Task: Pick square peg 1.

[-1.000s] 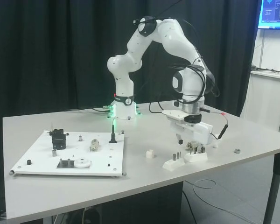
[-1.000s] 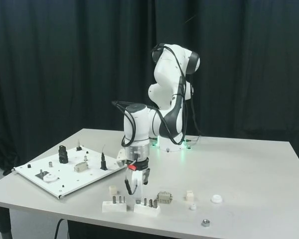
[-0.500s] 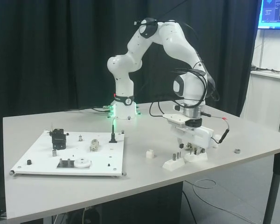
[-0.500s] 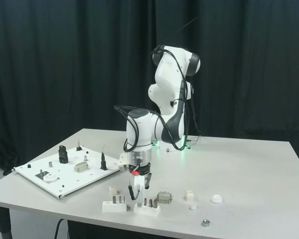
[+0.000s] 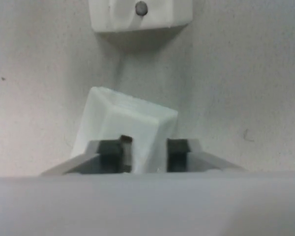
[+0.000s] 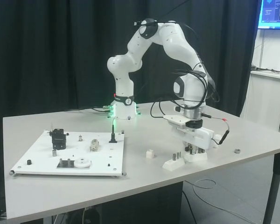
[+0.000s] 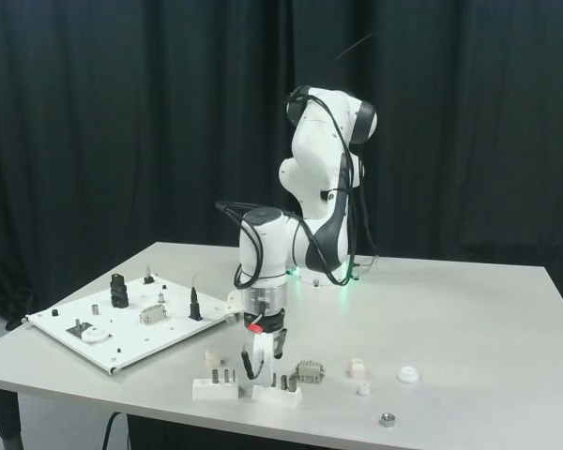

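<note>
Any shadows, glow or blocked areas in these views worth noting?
Wrist view: the white square block casts a soft shadow on the grey table; the body of the pincer blocks the lower strip. Both room views: green light glows at the white arm's base.

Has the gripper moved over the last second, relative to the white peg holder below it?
Yes. The gripper has come down toward the white peg holder, closing most of the gap seen earlier in the first room view.

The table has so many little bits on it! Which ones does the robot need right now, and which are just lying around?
Needed for the job:
gripper
white peg holder beneath it, with pegs standing in it

Just lying about:
second peg holder
white board of parts
small white cube
nut
white round piece
</note>
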Controlling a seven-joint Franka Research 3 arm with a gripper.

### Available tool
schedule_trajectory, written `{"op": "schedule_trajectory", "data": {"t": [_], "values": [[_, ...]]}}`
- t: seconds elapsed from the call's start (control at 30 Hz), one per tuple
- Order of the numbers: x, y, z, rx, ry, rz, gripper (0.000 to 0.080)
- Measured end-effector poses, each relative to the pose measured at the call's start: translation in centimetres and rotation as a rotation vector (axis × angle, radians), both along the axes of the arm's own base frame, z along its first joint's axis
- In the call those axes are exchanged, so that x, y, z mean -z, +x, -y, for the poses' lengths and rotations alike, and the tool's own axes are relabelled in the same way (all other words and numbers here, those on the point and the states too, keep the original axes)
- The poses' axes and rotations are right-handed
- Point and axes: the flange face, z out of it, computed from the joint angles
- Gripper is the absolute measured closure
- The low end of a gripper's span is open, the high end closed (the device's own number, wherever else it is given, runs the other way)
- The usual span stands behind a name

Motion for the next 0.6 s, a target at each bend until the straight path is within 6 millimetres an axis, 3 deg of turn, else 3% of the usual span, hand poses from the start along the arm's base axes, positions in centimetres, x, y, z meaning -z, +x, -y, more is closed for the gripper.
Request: {"op": "schedule_trajectory", "data": {"t": [0.17,0.2,0.6], "values": [[-0.04,0.07,-0.16,0.003,0.002,0.002,0.0428],[-0.05,0.08,-0.19,0.003,0.003,0.002,0.0747],[-0.69,0.6,0.03,0.003,0.002,0.019,0.0768]]}}
